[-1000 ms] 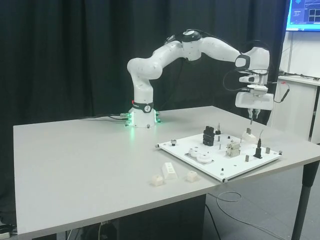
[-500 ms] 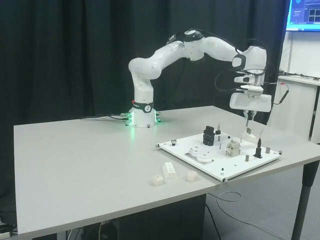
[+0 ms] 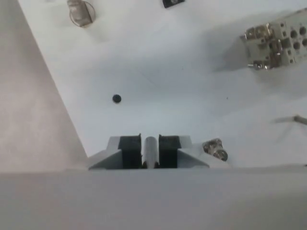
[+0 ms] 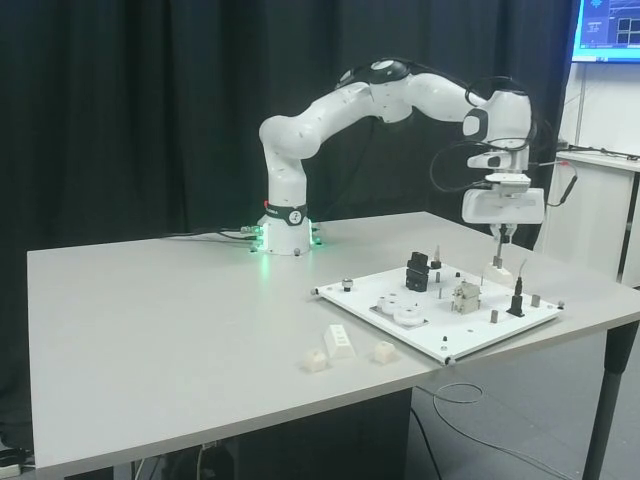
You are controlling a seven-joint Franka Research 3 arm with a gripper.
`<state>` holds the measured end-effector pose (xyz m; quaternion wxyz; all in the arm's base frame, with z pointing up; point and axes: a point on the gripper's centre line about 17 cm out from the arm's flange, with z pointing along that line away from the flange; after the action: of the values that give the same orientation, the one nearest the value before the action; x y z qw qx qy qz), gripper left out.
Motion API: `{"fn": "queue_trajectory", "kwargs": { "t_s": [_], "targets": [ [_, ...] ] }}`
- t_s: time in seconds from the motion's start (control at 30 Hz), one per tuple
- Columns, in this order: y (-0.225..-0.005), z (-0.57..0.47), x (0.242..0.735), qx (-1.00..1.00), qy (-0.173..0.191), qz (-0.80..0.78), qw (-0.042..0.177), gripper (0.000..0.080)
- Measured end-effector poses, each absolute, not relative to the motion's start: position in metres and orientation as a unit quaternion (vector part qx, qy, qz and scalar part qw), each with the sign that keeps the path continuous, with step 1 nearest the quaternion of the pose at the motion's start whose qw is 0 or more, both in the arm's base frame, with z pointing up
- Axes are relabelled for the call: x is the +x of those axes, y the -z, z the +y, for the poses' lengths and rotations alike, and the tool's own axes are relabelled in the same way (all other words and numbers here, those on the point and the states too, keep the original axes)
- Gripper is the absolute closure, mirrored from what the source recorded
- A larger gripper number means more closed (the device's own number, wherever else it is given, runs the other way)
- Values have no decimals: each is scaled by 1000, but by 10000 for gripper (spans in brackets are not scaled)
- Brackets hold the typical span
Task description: Insert round peg 2.
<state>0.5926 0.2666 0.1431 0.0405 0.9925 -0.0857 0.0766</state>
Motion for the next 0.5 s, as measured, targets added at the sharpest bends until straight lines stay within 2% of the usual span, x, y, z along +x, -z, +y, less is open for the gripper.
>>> {"fn": "queue_trajectory", "kwargs": {
  "t_s": [0.5],
  "targets": [
    [-141,279,605,995,-76,-49,31,731]
  ]
}}
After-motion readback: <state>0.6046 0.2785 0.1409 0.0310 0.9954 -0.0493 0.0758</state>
